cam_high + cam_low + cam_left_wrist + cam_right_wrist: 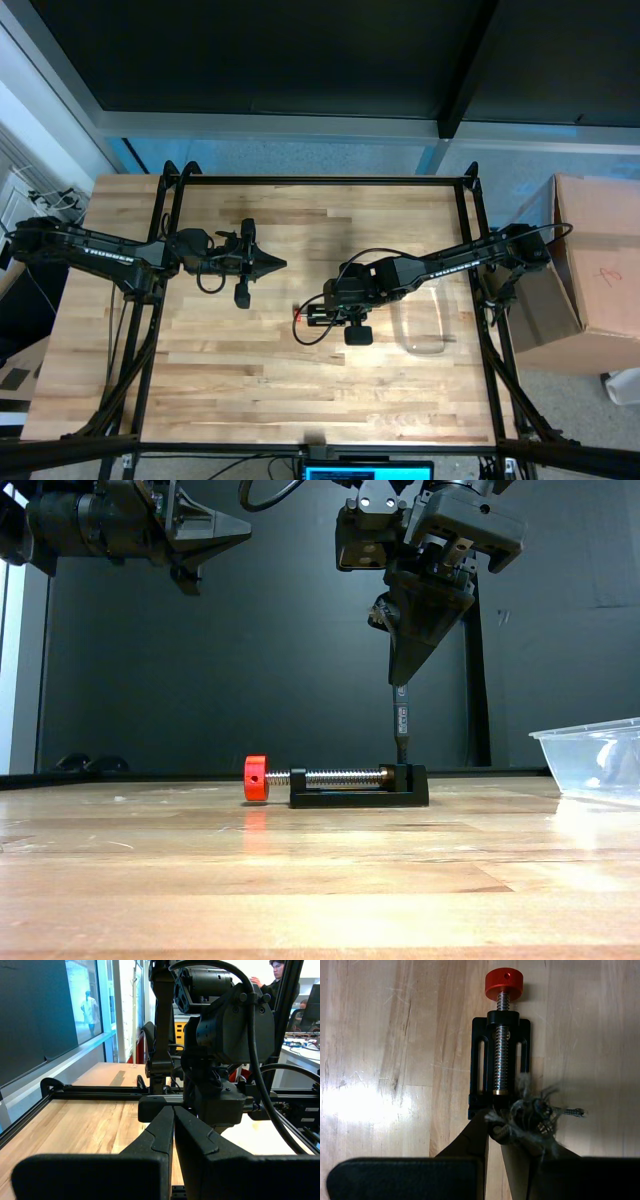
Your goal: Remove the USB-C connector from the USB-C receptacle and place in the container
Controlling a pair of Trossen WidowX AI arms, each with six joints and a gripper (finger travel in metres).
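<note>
A small black vise (360, 785) with a red knob (256, 778) lies on the table and holds the USB-C receptacle. The dark USB-C connector (401, 720) stands upright over the vise's right end, its lower tip at the receptacle; I cannot tell whether it is still seated. My right gripper (400, 683) points straight down, shut on the connector's top. In the right wrist view the vise (501, 1067) lies ahead of the right gripper (492, 1132), and a frayed cable stub (530, 1117) sticks out of the connector. My left gripper (240, 527) hangs high at the left, shut and empty.
A clear plastic container (425, 322) sits on the table just right of the vise, its rim (590, 730) low beside it. A black frame (320, 181) borders the wooden table. A cardboard box (590, 265) stands off the table's right side.
</note>
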